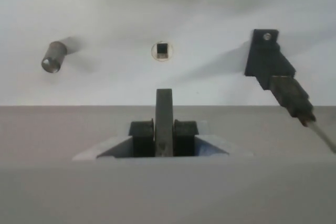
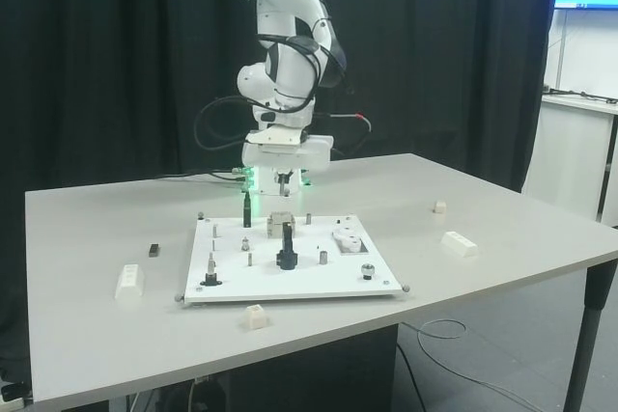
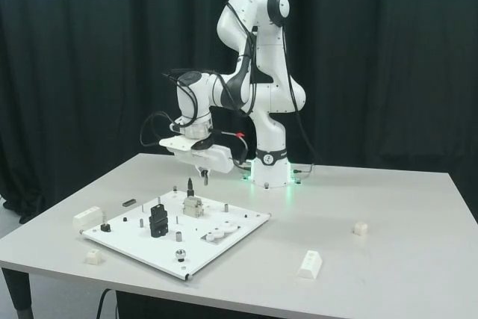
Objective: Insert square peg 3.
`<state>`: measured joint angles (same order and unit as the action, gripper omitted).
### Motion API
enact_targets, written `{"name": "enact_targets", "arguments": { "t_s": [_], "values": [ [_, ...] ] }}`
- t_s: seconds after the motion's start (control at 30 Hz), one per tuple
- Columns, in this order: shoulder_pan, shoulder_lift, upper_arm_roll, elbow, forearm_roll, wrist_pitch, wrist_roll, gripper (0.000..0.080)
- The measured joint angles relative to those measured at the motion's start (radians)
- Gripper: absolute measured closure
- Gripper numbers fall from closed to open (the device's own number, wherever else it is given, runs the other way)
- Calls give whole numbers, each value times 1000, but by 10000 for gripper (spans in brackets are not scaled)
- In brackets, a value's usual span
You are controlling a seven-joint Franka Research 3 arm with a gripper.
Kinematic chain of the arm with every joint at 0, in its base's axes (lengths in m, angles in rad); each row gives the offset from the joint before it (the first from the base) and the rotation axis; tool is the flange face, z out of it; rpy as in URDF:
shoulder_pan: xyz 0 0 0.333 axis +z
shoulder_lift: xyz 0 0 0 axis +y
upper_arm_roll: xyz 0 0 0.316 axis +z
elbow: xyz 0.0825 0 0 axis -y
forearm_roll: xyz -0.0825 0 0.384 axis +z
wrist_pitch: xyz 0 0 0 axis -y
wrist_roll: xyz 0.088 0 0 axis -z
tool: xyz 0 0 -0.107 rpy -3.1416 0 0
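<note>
Above the white board: the tool (image 1: 164, 137) hangs over the far part of the board (image 2: 299, 282), which lies on the grey bench (image 2: 87, 229).
Tool state: clamped on the square peg (image 1: 164, 114), its two black fingers (image 1: 140, 137) pressing the peg's flat sides.
Peg position: held upright, lower end clear of the board, in line with the square hole (image 1: 162, 51) seen past the fingertips.
Neighbours: a grey cylindrical post (image 1: 53, 56) and a black bracket with a cable plug (image 1: 273, 66) stand well apart from the hole.
Handling: likely a stiff, light, smooth bar; it could slip or twist if squeezed on its corners.
Grip advice: hold the flat faces near the upper end, leaving the lower end free for entry.
</note>
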<state>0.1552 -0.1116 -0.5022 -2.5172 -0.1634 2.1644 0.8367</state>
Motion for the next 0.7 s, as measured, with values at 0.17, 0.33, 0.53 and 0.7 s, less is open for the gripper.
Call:
{"name": "enact_targets", "arguments": {
  "t_s": [0.17,0.33,0.53,0.7],
  "values": [
    [0,25,0,-2,13,13,-19,727],
    [0,44,0,-5,18,29,-42,727],
    [0,59,0,-10,28,45,-63,727],
    [0,69,0,-11,37,48,-84,727]
  ]
}}
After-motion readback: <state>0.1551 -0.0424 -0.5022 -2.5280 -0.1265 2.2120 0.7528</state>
